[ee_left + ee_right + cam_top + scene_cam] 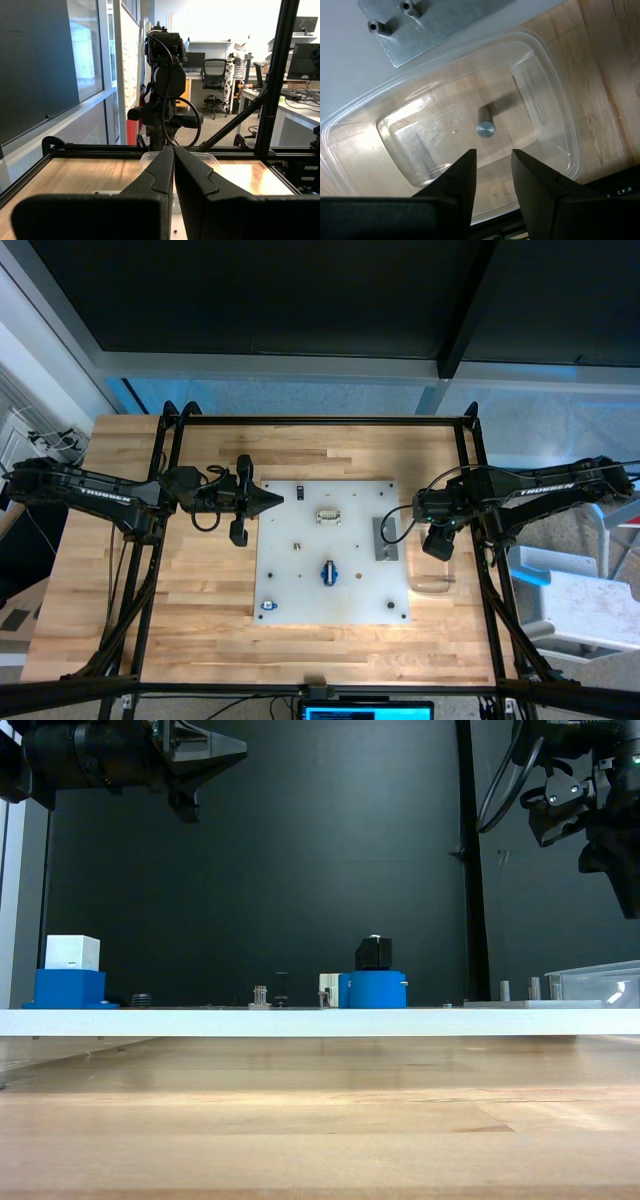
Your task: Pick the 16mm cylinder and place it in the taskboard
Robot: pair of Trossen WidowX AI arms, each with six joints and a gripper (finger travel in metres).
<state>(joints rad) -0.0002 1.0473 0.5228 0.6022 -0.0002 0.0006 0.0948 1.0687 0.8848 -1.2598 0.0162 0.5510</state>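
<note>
Right gripper (492, 152) hangs parted over the 16mm cylinder (485, 128), upright in the clear tray (555, 125) at the taskboard's (300, 580) three o'clock, apparently lined up to grasp. Left gripper (173, 148), pinched closed, sits idle at nine o'clock.

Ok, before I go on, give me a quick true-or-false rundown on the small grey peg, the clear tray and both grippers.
1. The small dark-grey cylinder stands inside the clear plastic tray. True.
2. The right gripper is shut on the cylinder. False: it hangs open above the tray, not touching the cylinder.
3. The left gripper is shut and empty, raised over the left edge of the white square taskboard. True.
4. The cylinder already sits in the taskboard. False: it is in the tray, beside the board's right edge.
</note>
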